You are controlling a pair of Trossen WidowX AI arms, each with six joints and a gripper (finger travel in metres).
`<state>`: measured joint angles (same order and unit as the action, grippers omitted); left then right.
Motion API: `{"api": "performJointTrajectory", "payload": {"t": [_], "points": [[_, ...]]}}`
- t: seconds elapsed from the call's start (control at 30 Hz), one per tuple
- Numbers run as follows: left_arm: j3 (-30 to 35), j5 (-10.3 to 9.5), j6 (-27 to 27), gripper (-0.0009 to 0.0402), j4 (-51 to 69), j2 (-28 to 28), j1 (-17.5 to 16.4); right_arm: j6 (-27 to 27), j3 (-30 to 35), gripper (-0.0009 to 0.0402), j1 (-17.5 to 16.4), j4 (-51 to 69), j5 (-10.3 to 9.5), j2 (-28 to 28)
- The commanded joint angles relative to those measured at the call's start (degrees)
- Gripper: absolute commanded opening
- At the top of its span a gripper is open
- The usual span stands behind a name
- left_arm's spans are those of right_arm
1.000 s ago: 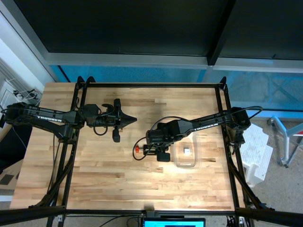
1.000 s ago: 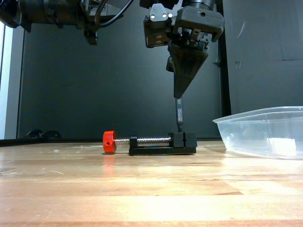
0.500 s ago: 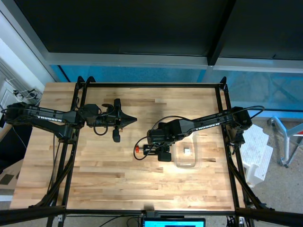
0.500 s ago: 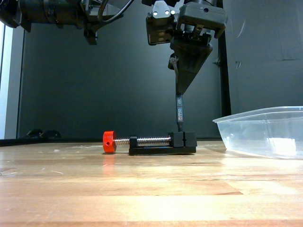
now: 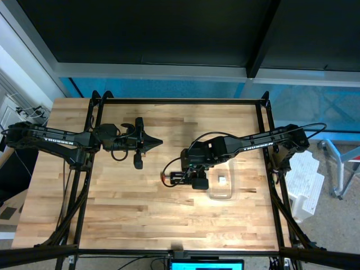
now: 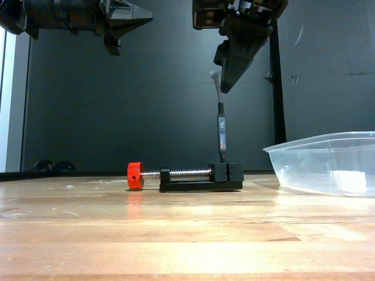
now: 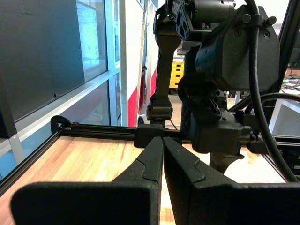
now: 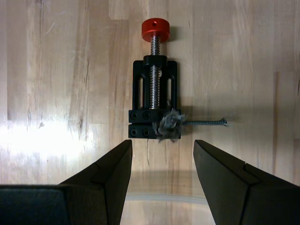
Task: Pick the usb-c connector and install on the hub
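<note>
Judged light, stiff and slender, the connector point(image 6: 222, 132) is seated in the hub point(image 6: 202, 177); mid-body is best gripped. The right pincer point(image 8: 162, 143) is spread above; the left pincer point(image 7: 162, 140) is closed near the table's point(image 5: 112, 225) left edge.

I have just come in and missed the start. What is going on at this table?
The right arm is doing the work. The right gripper hangs open above the hub, not gripping anything. The connector stands upright in the hub's black block, so the install looks done or nearly done. The left gripper is shut and parked high over the table's left side, away from the hub. A clear tray sits to the right of the hub.
</note>
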<state>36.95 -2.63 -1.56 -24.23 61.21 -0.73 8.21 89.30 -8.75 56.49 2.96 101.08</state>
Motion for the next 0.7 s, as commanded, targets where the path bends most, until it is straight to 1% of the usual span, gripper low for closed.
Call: {"api": "performJointTrajectory", "payload": {"t": [0.03, 0.27, 0.53, 0.6, 0.7], "points": [[0.02, 0.02, 0.02, 0.0, 0.0, 0.02, 0.0, -0.39, -1.84, 0.0181, 0.07, -0.5, 0.0, -2.45], [0.02, 0.02, 0.02, 0.0, 0.0, 0.02, 0.0, -0.15, -8.2, 0.0181, 0.13, -4.5, -0.02, -7.39], [0.02, 0.02, 0.02, 0.0, 0.0, 0.02, -0.02, -0.68, -9.55, 0.0181, 0.22, -5.95, -0.02, -9.09], [0.02, 0.02, 0.02, 0.0, 0.0, 0.0, -0.02, -1.31, -10.73, 0.018, 0.52, -7.65, 0.0, -10.51], [0.02, 0.0, 0.02, 0.0, -0.02, 0.0, -0.02, -1.73, -14.16, 0.0174, 1.99, -11.3, -0.02, -14.29]]}}
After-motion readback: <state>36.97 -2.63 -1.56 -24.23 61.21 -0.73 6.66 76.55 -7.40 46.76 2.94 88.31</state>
